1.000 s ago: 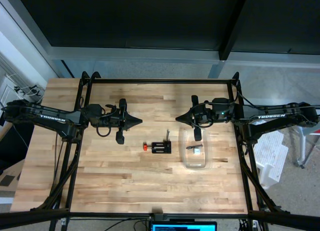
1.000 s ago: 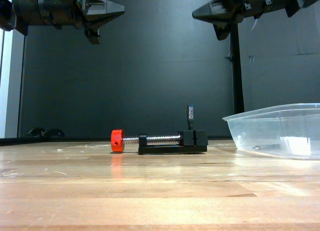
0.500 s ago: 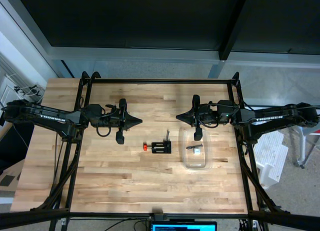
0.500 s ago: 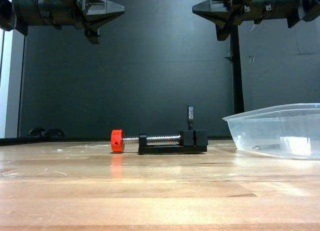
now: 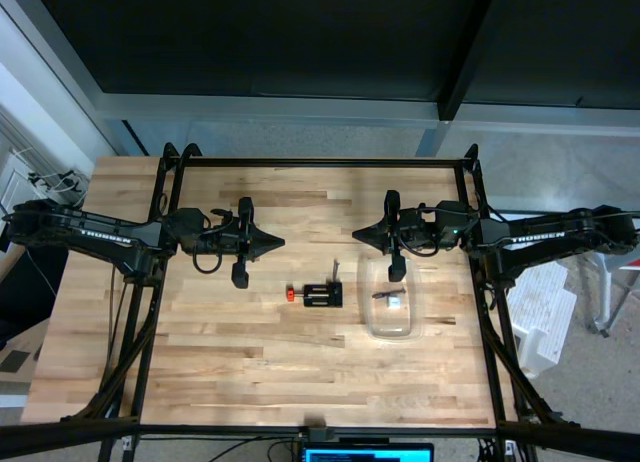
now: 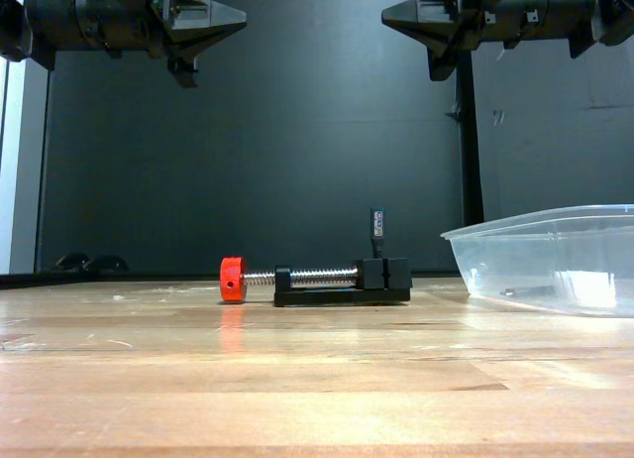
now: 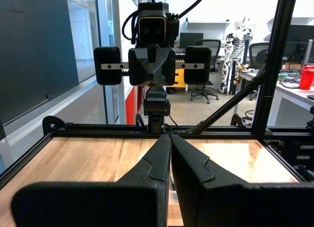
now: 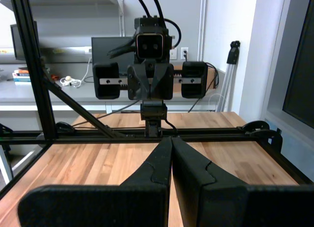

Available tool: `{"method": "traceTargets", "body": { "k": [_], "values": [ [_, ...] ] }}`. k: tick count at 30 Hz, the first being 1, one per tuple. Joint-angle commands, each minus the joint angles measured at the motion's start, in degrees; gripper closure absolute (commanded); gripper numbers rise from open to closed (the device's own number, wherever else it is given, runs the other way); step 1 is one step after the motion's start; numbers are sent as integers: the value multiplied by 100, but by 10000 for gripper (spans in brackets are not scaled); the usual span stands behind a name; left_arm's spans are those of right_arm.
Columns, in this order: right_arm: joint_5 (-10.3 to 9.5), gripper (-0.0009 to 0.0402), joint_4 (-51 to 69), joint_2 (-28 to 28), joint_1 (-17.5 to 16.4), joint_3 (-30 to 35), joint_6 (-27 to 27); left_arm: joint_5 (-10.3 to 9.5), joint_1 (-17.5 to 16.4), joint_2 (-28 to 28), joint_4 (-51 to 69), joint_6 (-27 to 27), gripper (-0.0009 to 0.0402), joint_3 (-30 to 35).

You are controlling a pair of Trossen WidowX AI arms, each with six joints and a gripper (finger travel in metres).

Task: Remove the USB-C connector from taskboard and place in the container

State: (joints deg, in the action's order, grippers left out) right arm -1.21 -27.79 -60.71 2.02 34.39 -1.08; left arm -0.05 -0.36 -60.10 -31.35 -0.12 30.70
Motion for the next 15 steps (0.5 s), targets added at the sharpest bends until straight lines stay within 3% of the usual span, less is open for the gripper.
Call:
{"method": "traceTargets", "body": {
  "k": [1, 15],
  "values": [
    [15, 393, -20, -2, -2, -57, -37, 2, 0, -2, 0, 0, 393, 0],
    [7, 393, -44, -2, -20, -68, -149, 2, 0, 0, -2, 0, 393, 0]
  ]
}}
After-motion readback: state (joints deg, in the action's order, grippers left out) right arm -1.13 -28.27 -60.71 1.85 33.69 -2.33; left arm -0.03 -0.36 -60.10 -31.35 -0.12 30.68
